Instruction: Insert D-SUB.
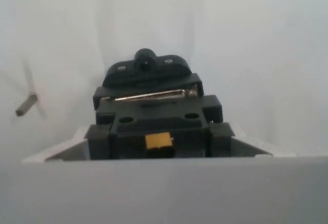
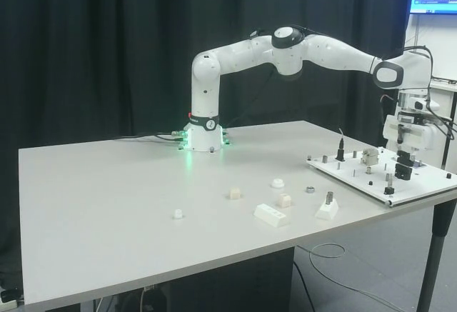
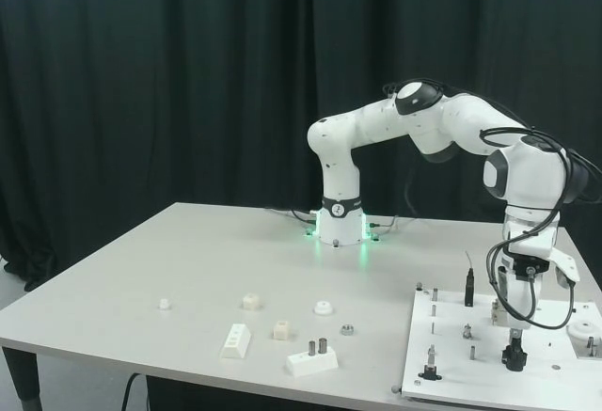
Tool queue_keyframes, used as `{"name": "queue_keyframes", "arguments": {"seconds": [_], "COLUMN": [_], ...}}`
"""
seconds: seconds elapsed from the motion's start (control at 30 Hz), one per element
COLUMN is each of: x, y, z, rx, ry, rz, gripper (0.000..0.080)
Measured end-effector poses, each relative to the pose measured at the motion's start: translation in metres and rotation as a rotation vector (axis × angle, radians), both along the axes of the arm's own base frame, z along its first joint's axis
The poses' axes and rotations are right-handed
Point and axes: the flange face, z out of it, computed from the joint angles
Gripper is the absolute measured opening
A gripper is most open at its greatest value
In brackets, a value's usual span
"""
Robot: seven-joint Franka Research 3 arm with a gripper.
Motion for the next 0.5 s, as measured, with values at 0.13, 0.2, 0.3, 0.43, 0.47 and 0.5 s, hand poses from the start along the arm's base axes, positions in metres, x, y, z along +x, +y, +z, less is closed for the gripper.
{"name": "queue_keyframes", "arguments": {"seconds": [0.13,0.2,0.3,0.43,0.47,0.5], "x": [0.0,-0.0001,-0.0005,-0.0014,-0.0015,-0.0017], "y": [-0.0018,-0.0027,-0.0033,-0.0028,-0.0026,-0.0024], "z": [0.0,0.0,0.0,-0.0001,-0.0001,-0.0001], "rx": [-0.001,-0.001,-0.002,-0.002,-0.003,-0.003], "ry": [0.003,0.005,0.007,0.009,0.01,0.01], "rz": [-0.001,-0.001,0.004,0.02,0.024,0.03], "gripper": [0.0385,0.0385,0.0385,0.0385,0.0385,0.0385]}}
